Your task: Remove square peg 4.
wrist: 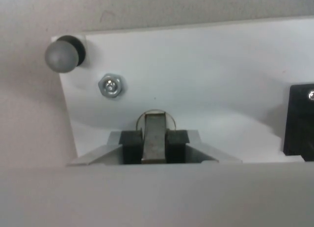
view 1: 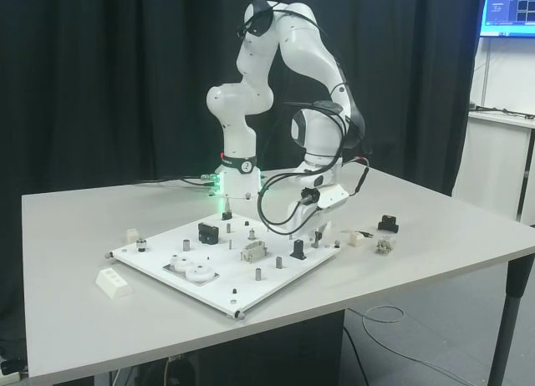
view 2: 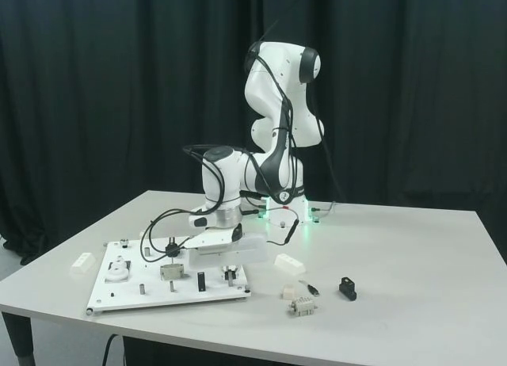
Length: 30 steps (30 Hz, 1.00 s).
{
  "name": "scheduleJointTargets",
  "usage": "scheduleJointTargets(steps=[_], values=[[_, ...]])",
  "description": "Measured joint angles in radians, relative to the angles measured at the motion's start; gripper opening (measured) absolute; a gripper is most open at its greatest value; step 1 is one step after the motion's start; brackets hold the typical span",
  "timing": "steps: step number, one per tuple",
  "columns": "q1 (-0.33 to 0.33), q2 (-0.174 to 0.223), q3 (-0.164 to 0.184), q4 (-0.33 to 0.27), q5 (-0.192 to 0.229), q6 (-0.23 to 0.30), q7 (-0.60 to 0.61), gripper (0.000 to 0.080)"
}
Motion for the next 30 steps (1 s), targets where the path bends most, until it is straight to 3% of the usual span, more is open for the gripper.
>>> scheduleJointTargets(steps=[10,25,30], values=[[0.003,-0.007,0.000,-0.016,-0.001,0.024,-0.007,0.0098],[0.018,-0.050,0.002,-0.104,-0.001,0.160,-0.041,0.0098],[0.020,-0.055,0.002,-0.112,-0.001,0.184,-0.047,0.0098]])
